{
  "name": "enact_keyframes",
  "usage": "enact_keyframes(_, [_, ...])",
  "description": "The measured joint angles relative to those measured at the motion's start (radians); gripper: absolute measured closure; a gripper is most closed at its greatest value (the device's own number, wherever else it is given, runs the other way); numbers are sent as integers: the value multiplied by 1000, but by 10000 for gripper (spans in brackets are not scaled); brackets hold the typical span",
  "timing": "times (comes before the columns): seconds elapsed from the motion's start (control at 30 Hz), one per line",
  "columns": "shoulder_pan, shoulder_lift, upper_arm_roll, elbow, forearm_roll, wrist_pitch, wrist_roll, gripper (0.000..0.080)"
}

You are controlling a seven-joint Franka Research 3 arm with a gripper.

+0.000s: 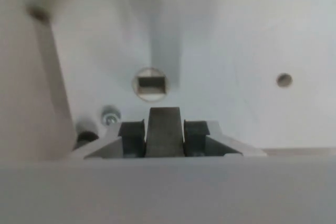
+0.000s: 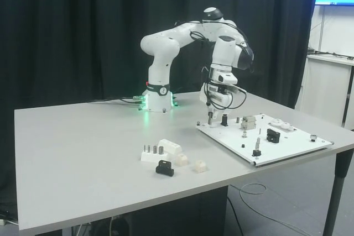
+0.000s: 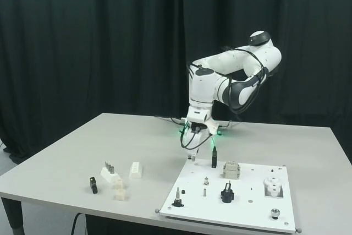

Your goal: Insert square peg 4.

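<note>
A grey square peg (image 1: 165, 132) is seen clamped between the two fingers of the gripper (image 1: 165, 139), the jaws being closed on its sides with the peg's free end projecting beyond the fingertips. In the wrist view, a rectangular hole (image 1: 151, 83) set within a round recess is observed in the white board (image 1: 236, 51) just ahead of the peg's tip; the peg is not yet entered, and a gap between tip and hole is visible. A small round hole (image 1: 284, 80) is noted elsewhere on the board, and a screw head (image 1: 110, 115) lies near one finger. In the first room view, the gripper (image 2: 211, 115) is held vertically over the near corner of the white board (image 2: 293, 147), at the side towards the arm's base, with the peg (image 2: 210, 117) close above the surface. In the second room view, the gripper (image 3: 192, 155) is likewise recorded at the board's (image 3: 247, 213) rear corner. Several fixtures stand on the board, among them a black knob (image 3: 226, 195). A white holder block (image 2: 161, 151) with upright pegs rests on the grey table (image 2: 72, 147), well apart from the board.
</note>
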State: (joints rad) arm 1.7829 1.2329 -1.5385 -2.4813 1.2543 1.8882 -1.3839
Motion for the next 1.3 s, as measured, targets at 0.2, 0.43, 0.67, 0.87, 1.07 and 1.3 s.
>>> enact_keyframes(0.2, [23,0,0,-8,-8,-10,0,648])
enact_keyframes(0.43, [33,0,0,-20,-9,-12,0,648])
enact_keyframes(0.67, [33,0,3,-28,-8,-12,0,648])
enact_keyframes(0.87, [32,0,11,-29,-1,-12,0,648])
enact_keyframes(1.07, [32,0,22,-29,13,-11,0,648])
enact_keyframes(1.3, [32,0,30,-29,24,-7,1,648])
